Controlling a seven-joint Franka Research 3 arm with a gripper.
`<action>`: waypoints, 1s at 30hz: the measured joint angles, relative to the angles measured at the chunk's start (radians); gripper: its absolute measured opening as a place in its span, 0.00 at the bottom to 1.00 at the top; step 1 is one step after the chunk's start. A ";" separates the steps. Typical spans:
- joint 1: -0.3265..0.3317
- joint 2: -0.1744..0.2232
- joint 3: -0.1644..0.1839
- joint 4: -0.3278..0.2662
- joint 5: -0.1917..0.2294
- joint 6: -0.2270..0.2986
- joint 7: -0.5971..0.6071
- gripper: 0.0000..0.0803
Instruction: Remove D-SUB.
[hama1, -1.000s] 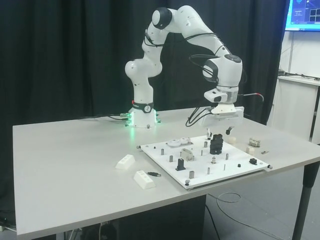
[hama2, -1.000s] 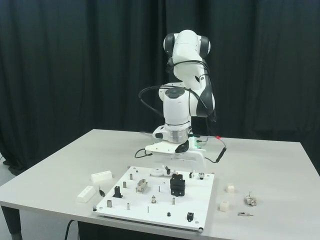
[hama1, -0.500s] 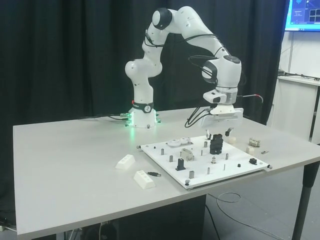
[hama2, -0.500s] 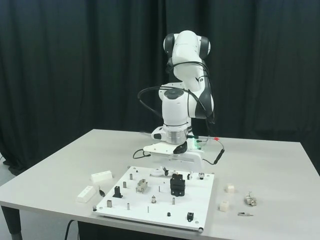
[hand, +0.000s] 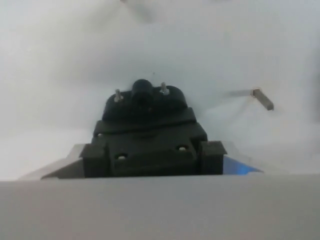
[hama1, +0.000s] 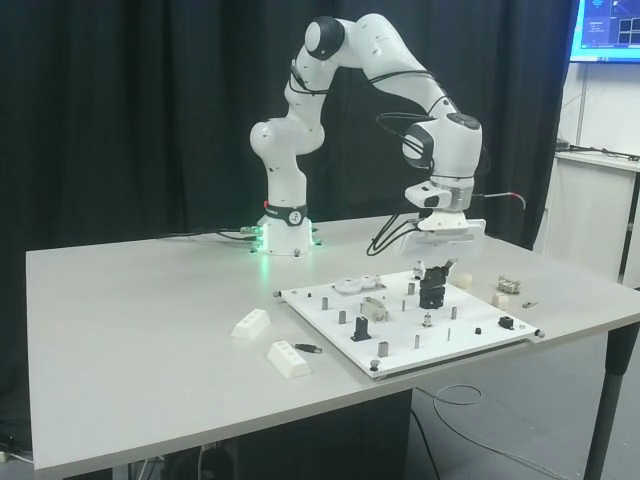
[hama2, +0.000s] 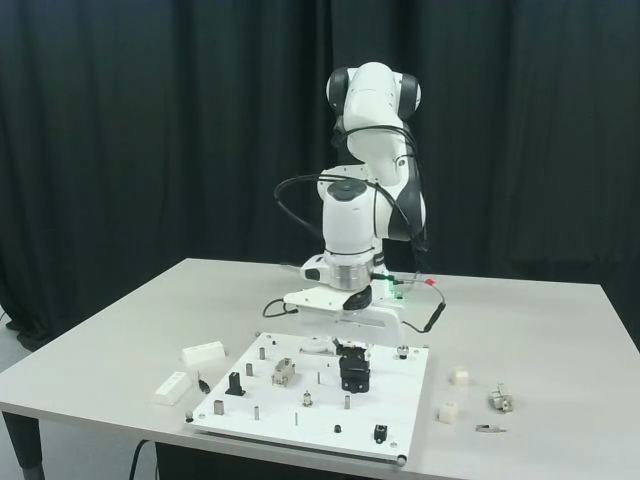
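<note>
Only the wrist view shows the black plug (hand: 150, 137) up close: a blocky, matte body with two small metal screws flanking a round knob, standing on the smooth white board (hand: 240, 55) near a thin metal pin (hand: 263, 98). The room views show it standing toward the board's far edge (hama1: 470, 345), with the claw (hama1: 434, 266) lowered right over it, fingers straddling its top. Whether the claw is clenched on it or released, I cannot tell.

You see the black D-SUB (hand: 150, 137) right below the wrist, standing on the white board (hand: 65, 75). A small grey pin (hand: 263, 99) stands off to one side.
</note>
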 joint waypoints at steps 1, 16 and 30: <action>0.000 0.000 0.001 0.000 0.000 0.003 0.000 0.67; 0.003 -0.013 0.001 0.004 0.000 -0.001 0.027 0.48; 0.003 -0.035 -0.001 0.007 -0.003 -0.026 0.031 0.47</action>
